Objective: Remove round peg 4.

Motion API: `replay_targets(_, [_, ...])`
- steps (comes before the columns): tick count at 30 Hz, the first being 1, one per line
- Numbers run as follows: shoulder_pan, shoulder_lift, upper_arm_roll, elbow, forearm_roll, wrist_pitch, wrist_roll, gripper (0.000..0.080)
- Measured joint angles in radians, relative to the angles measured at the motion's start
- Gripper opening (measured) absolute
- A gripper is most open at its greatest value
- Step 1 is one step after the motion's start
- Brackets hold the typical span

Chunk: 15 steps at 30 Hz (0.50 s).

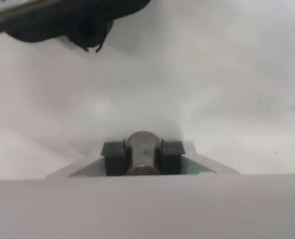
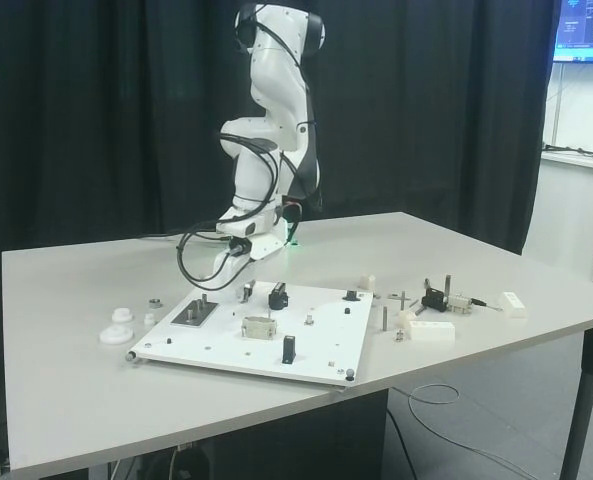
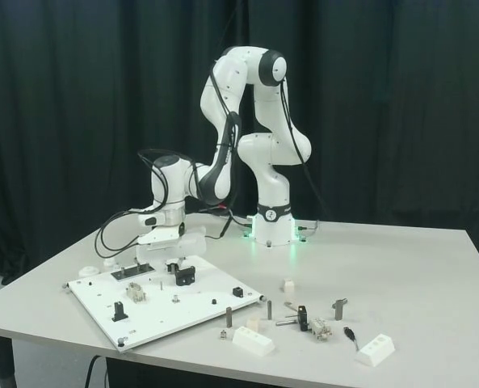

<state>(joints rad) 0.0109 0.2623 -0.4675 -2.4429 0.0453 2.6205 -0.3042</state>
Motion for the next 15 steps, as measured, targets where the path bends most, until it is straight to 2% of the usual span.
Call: replay_targets(15, [0.0,-0.101,-0.019,0.001,-0.054,-0.109,0.003,0.0146])
